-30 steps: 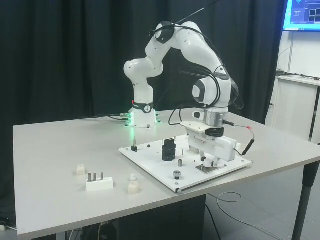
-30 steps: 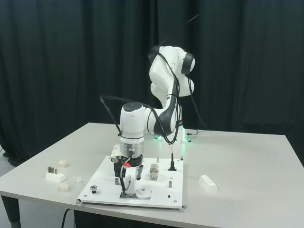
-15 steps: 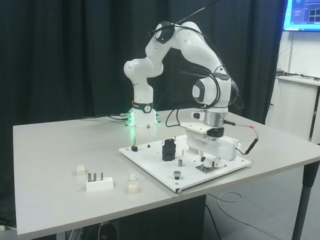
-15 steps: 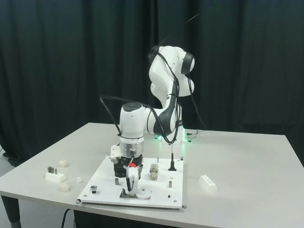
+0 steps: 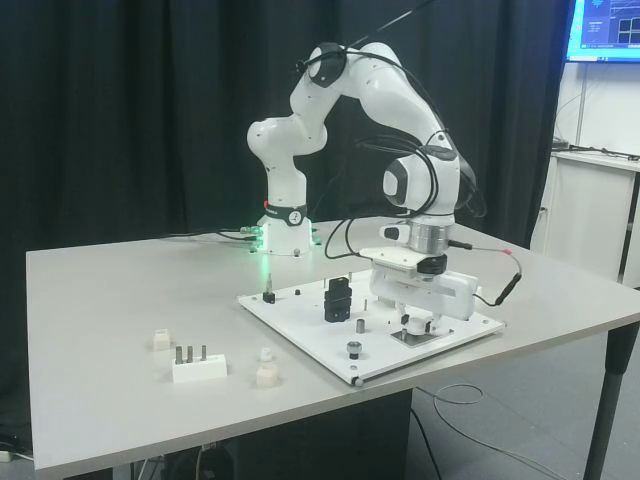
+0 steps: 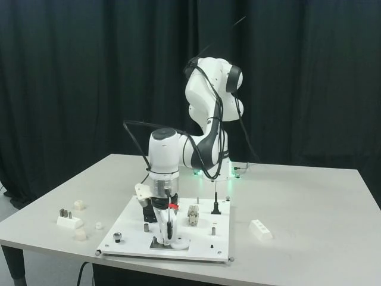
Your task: Insert medium gear.
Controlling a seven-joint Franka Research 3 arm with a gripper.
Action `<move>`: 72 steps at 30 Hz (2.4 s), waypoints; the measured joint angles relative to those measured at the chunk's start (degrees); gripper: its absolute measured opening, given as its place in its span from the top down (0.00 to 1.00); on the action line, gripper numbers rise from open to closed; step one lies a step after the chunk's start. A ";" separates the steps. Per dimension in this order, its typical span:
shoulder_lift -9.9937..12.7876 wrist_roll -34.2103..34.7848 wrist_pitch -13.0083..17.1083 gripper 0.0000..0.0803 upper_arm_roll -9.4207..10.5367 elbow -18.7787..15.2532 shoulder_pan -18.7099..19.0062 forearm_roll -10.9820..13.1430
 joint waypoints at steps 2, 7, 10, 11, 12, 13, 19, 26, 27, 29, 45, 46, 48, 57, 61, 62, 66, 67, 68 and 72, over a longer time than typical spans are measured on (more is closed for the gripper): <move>-0.01 -1.32 -0.01 0.51 0.02 -0.01 -0.03 0.00; -0.04 -4.82 -0.04 0.51 0.03 -0.05 -0.03 0.00; -0.05 -7.03 -0.05 0.51 0.03 -0.07 -0.03 0.00; -0.05 -7.66 -0.05 0.51 0.03 -0.08 -0.03 0.00; -0.06 -8.25 -0.05 0.51 0.03 -0.09 -0.03 0.00; -0.07 -8.84 -0.05 0.51 0.03 -0.09 -0.03 0.00; -0.09 -13.62 -0.07 0.51 0.03 -0.13 -0.05 0.00; -0.11 -16.60 -0.13 0.51 0.04 -0.14 -0.09 0.00; -0.11 -16.56 -0.13 0.51 0.04 -0.14 -0.09 0.00; -0.11 -16.11 -0.14 0.51 0.04 -0.14 -0.10 0.00; -0.11 -2.79 0.29 0.51 0.14 -0.21 -0.10 0.06; -0.11 -2.20 0.37 0.51 0.15 -0.24 -0.10 0.08; -0.11 -0.84 0.54 0.51 0.17 -0.30 -0.10 0.09; -0.35 5.78 1.29 0.51 0.25 -0.79 -0.09 0.09; -0.36 8.59 1.31 0.51 0.25 -0.81 -0.09 0.09; -0.36 9.43 1.32 0.51 0.25 -0.82 -0.09 0.09; -0.36 14.06 1.35 0.51 0.25 -0.83 -0.08 0.09; -0.35 15.26 1.36 0.51 0.25 -0.83 -0.07 0.09; -0.35 16.40 1.36 0.51 0.25 -0.83 -0.07 0.09; -0.34 21.30 1.43 0.51 0.25 -0.83 -0.05 0.09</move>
